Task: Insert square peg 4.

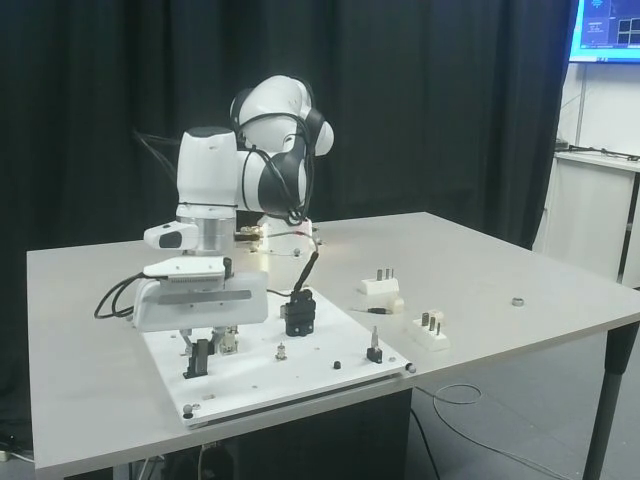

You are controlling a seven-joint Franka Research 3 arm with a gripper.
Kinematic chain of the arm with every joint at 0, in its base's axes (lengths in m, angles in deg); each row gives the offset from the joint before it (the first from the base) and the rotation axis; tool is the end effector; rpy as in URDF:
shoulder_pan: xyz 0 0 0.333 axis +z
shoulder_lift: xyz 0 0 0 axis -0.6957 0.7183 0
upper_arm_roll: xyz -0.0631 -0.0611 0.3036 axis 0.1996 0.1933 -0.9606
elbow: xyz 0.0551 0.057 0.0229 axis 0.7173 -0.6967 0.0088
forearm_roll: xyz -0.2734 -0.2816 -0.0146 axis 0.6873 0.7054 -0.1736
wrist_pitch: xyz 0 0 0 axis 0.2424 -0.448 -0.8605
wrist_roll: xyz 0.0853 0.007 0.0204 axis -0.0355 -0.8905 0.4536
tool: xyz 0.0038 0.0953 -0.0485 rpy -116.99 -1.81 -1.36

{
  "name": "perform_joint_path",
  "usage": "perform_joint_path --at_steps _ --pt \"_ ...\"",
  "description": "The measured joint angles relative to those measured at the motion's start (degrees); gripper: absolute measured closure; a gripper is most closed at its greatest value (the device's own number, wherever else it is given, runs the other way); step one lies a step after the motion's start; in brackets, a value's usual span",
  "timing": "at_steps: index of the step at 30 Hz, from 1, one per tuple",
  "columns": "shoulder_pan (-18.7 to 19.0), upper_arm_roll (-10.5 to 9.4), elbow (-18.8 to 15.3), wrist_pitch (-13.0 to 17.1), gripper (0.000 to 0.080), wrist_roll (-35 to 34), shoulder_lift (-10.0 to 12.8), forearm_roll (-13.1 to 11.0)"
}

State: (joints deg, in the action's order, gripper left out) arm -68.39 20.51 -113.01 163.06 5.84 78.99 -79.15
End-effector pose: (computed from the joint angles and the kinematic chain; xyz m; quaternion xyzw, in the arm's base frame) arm 0.6761 -0.4472 0.2618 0.9152 -0.3929 0.0860 0.0239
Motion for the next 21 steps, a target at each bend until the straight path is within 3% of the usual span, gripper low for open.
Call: perform_joint_path --at_steps 21 --pt "0.57 0.19 1.75 -1.33 0.0649 0.38 1.28 0.07"
